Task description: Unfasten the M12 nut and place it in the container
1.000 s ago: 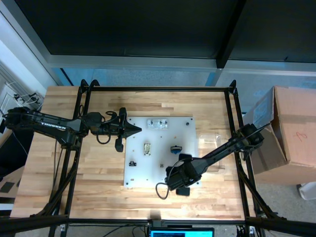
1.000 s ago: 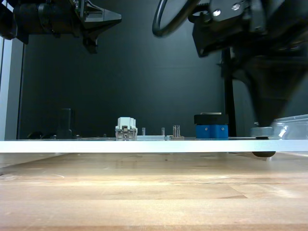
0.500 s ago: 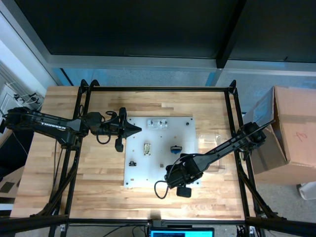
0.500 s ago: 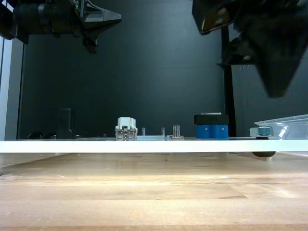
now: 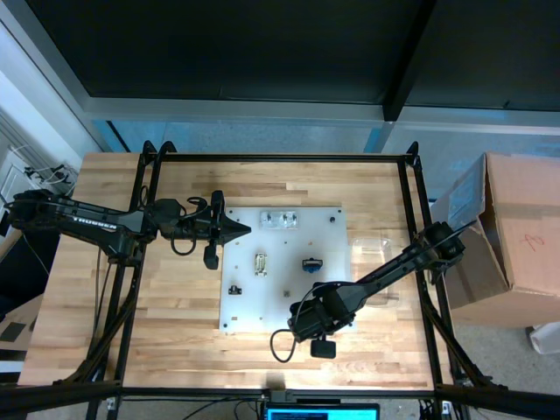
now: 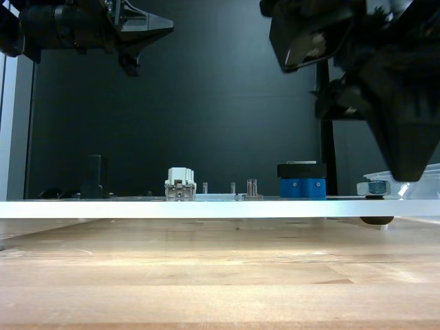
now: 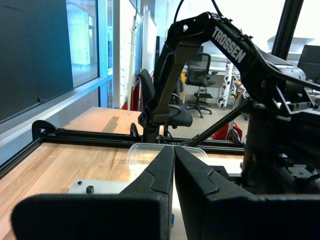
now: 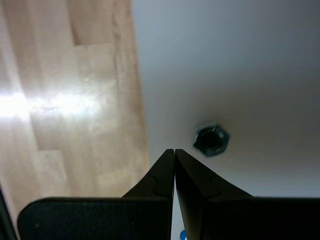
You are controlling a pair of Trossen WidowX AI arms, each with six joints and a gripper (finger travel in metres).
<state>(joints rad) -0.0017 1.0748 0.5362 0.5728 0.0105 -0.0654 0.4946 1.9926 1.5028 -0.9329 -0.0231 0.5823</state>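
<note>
- Closest in, over the near right corner of the white board (image 5: 271, 302), the right hand (image 6: 408, 173) hangs with its fingers pointing down. They are pinched fully together, and the right wrist view shows the tips meeting on nothing at all.
- Just beside those tips, and not touched by them, there's the M12 nut (image 8: 211, 139). The low view shows the silver nut on its stud, low against the board, with no ribs under it that I can make out.
- So my read is that the unfastening isn't done. The nut is on its threads and no hand has hold of it. Whether it has been loosened at all, I cannot tell.
- A little further back sits the clear container (image 5: 368, 238), on the table (image 5: 175, 350) just off the board's right edge. The right arm (image 5: 394, 267) crosses over it, and no nut shows in the part that is visible.
- Further away again, the left hand (image 5: 240, 230) hovers high above the board's far left edge, pointing inward. Its fingers are closed flat against each other and carry nothing.
- What's left, as I judge it: grip the nut, spin it off the stud, lift it, carry it back and right to the container, and let go. That is practically the whole job.
</note>
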